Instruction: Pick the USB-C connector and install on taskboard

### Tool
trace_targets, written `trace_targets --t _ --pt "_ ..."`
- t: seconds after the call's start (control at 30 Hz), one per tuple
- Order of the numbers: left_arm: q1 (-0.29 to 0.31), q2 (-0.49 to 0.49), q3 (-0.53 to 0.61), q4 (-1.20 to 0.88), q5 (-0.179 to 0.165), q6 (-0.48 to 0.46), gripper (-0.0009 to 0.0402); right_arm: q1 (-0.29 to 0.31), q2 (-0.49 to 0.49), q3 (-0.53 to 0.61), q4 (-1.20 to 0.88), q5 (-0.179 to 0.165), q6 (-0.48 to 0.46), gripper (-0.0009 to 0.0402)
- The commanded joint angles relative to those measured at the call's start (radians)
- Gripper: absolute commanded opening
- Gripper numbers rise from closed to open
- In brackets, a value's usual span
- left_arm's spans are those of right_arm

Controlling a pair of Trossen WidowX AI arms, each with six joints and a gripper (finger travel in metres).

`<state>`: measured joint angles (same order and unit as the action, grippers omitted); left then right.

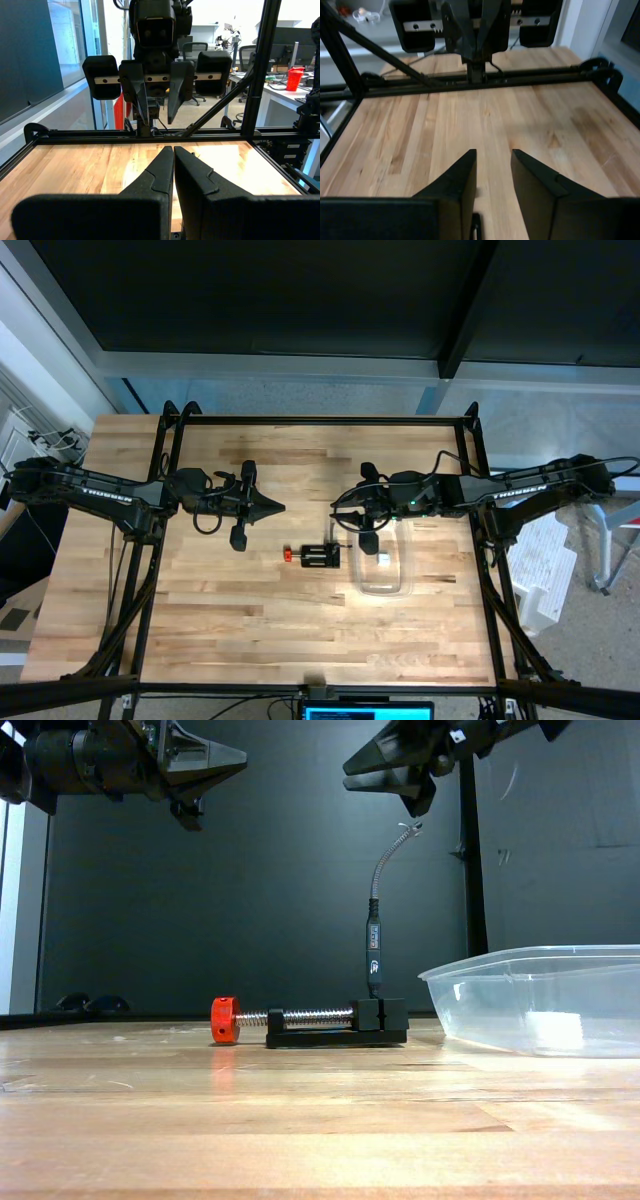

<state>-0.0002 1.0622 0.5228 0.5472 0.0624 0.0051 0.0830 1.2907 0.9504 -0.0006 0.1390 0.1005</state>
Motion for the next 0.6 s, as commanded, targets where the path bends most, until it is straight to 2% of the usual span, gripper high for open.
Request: trace_targets --t 0.03,0.33,0.53,0.6 --pt "0.000 0.000 0.000 0.000 0.000 0.000 0.0000 -0.015 -0.029 -0.057 0.095 -0.003 -0.005 0.0063" --pt "0.000 0.000 0.000 0.000 0.000 0.000 0.0000 -0.032 -0.108 -0.188 0.283 -0.008 -0.032 -0.0002" --pt "0.000 0.000 0.000 0.000 0.000 0.000 0.0000 -0.035 -0.142 -0.283 0.421 -0.012 -0.032 0.0001" --pt "0.000 0.000 0.000 0.000 0.000 0.000 0.0000 -0.035 -0.154 -0.312 0.463 -0.026 -0.032 0.0000"
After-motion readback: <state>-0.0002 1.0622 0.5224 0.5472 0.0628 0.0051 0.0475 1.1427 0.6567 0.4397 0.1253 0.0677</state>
